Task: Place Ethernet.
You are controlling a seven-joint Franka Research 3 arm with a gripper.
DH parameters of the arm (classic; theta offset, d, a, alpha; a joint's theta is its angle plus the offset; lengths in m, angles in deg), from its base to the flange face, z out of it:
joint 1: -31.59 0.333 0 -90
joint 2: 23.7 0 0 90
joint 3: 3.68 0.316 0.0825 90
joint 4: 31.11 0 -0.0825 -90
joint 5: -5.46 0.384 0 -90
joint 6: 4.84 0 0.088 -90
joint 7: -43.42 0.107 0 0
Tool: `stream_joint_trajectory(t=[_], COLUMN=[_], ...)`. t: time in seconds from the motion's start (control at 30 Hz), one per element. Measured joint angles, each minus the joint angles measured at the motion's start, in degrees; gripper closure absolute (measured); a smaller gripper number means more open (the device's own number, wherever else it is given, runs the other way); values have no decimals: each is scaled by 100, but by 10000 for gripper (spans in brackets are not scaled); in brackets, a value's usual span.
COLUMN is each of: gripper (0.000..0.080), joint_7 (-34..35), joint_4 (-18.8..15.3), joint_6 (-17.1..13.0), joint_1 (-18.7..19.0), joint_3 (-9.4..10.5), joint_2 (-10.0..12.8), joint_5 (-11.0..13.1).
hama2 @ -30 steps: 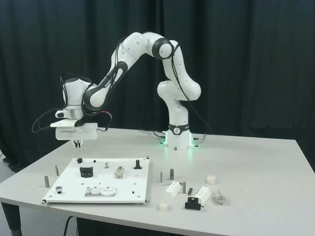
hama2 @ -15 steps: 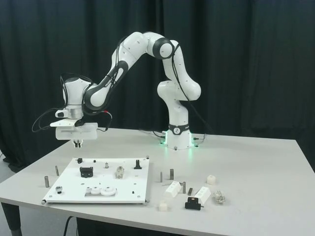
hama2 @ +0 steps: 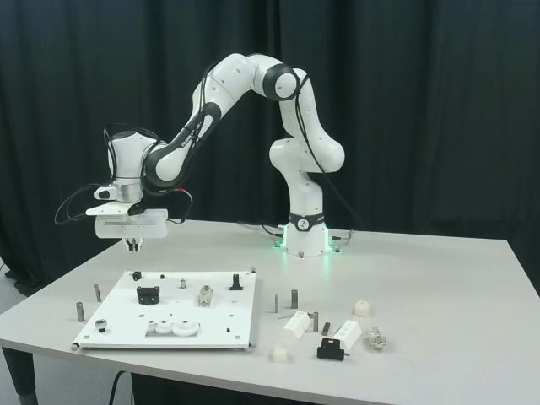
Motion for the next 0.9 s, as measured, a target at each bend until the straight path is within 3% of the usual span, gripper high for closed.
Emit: stream_joint_trajectory(t=[0.17,0.43,0.63,0.9], gripper=[723,723,723,723], joint_7=[0,0,0,0], joint_4=[46,182,461,983], joint_6=[-67,-549,-826,-888], joint_1=[0,-18,-50,-121], joint_3=[-11,-46,-45,-11], joint_2=[2,122,424,960], joint_5=[-79,-102,-98,-7])
